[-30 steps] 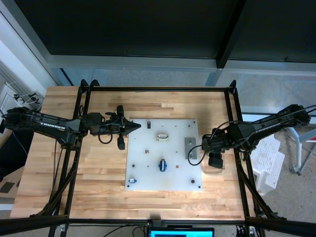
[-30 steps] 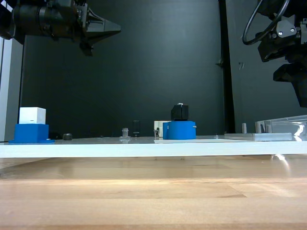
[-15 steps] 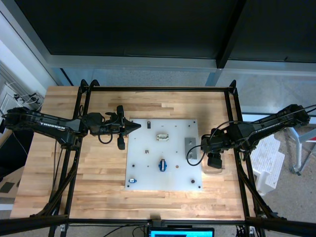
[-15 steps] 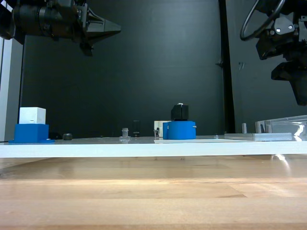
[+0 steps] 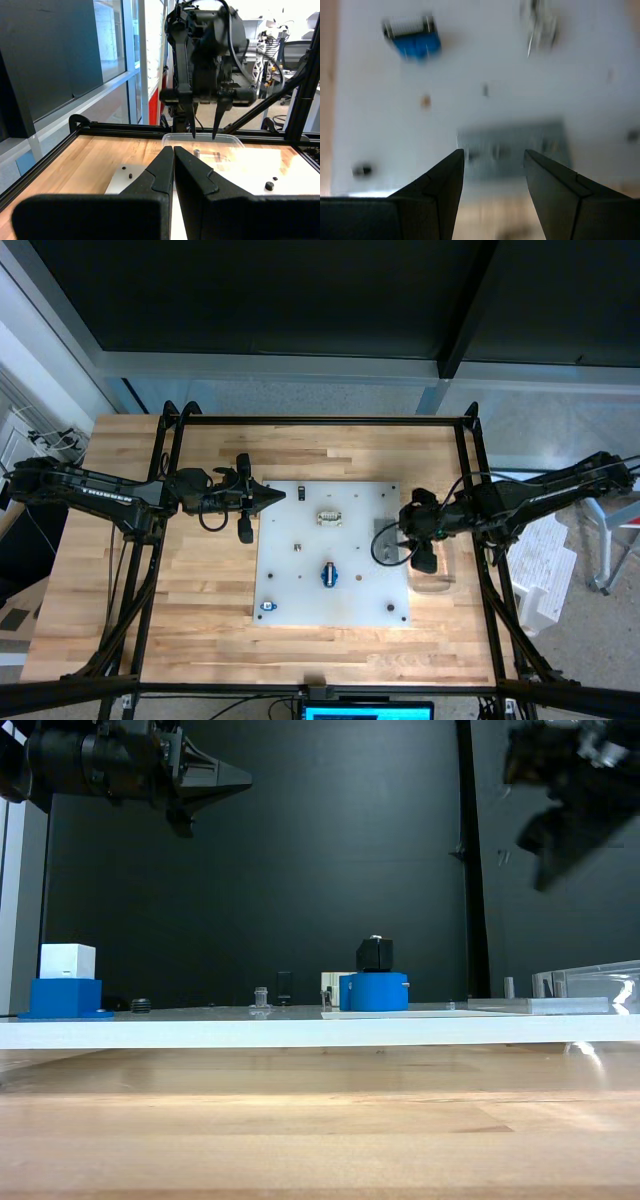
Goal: Remove the 16mm cylinder and place in the container
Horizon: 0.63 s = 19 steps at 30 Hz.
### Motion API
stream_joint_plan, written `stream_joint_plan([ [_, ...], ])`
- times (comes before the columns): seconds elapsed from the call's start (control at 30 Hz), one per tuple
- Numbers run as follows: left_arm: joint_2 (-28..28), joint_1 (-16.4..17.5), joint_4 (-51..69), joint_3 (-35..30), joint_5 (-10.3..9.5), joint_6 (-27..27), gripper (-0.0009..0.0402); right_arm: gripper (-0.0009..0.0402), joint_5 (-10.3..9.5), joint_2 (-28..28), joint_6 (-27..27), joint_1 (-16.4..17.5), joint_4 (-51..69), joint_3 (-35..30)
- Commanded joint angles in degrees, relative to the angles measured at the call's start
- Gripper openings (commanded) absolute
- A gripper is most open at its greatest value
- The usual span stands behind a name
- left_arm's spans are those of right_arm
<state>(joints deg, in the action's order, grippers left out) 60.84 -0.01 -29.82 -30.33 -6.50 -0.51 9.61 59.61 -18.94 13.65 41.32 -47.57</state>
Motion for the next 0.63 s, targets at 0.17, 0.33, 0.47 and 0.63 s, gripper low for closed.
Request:
stream_joint_plan([
  [0.17, 0.02, 0.02, -0.02, 0.0, 0.02, -0.02, 0.0, 0.0142, 1.29, -1.05, 10.1, -3.93, -14.1, 0.17],
  [0.33, 0.02, 0.0, -0.02, 0.0, 0.02, -0.02, 0.0, 0.0103, -0.85, -1.05, 16.24, -8.2, -25.05, 0.17],
  [0.47, 0.02, 0.02, -0.02, 0.0, 0.02, -0.02, 0.0, 0.0071, -8.11, -1.05, 18.27, -12.79, -32.11, 0.2],
  [0.63, 0.02, 0.02, -0.02, 0.0, 0.02, -0.02, 0.0, 0.0023, -9.22, -1.03, 21.27, -15.98, -38.66, 0.61],
])
